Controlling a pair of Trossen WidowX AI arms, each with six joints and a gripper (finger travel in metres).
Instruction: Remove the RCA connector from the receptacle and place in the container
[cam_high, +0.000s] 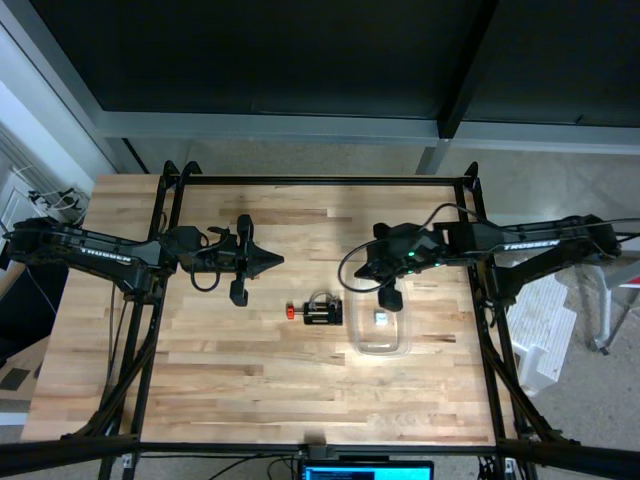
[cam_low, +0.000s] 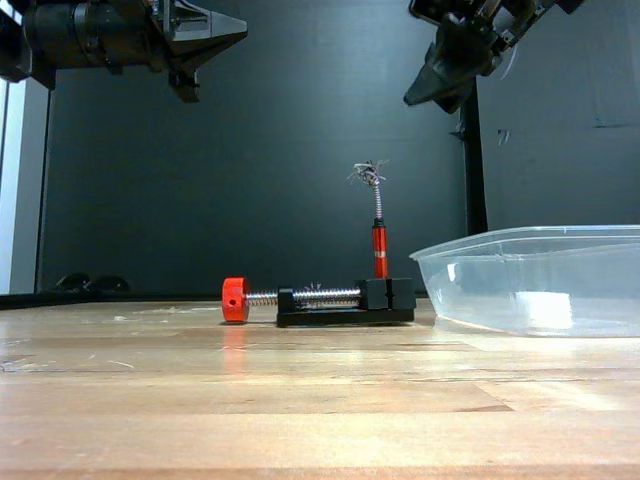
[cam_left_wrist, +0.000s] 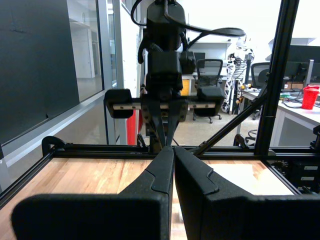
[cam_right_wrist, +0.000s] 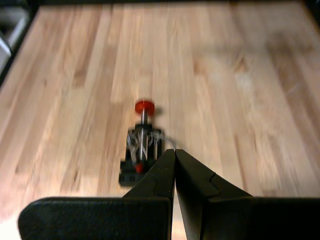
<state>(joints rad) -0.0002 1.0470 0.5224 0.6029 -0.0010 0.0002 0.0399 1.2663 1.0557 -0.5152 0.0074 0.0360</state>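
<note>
Red RCA connector (cam_low: 380, 250), black receptacle (cam_low: 340, 301), clear container (cam_low: 560, 262)

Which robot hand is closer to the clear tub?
Right. The right gripper hangs above the container, near its far end; the left gripper hangs well off to its left, beyond the receptacle.

Low view cuts off the container (cam_low: 500, 285) — right wrist view blurs the receptacle (cam_right_wrist: 140, 150).

RCA connector (cam_low: 380, 250) upright in receptacle (cam_low: 345, 301), clear container (cam_low: 530, 290) beside
</note>
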